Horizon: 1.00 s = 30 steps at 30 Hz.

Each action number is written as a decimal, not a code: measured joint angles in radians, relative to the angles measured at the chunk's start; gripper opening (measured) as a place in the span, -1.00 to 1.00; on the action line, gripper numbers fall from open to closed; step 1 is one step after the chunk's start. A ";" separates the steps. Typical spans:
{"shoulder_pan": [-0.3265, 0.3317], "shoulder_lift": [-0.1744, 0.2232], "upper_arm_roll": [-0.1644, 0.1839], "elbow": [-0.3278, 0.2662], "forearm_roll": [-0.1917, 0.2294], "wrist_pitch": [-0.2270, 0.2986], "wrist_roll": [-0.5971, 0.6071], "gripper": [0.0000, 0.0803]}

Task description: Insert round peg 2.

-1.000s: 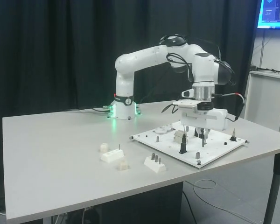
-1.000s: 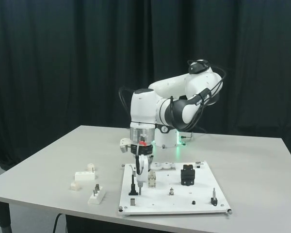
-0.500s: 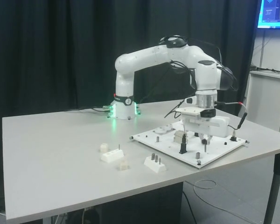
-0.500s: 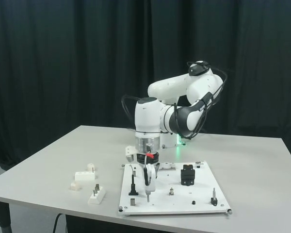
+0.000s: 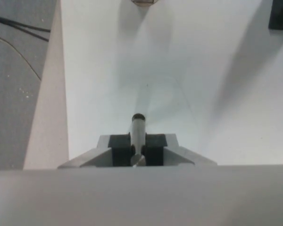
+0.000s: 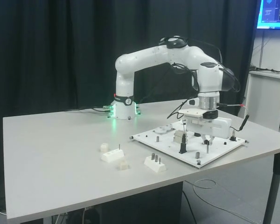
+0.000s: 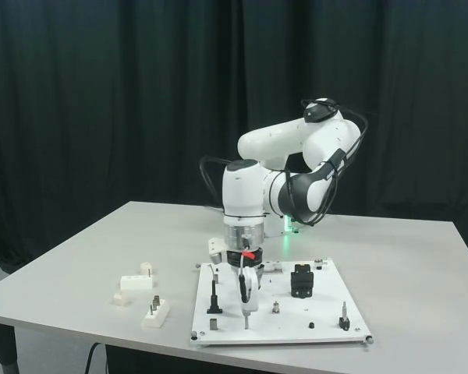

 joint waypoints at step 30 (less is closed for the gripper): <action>0.002 -0.010 0.007 0.014 -0.023 0.025 0.066 -0.85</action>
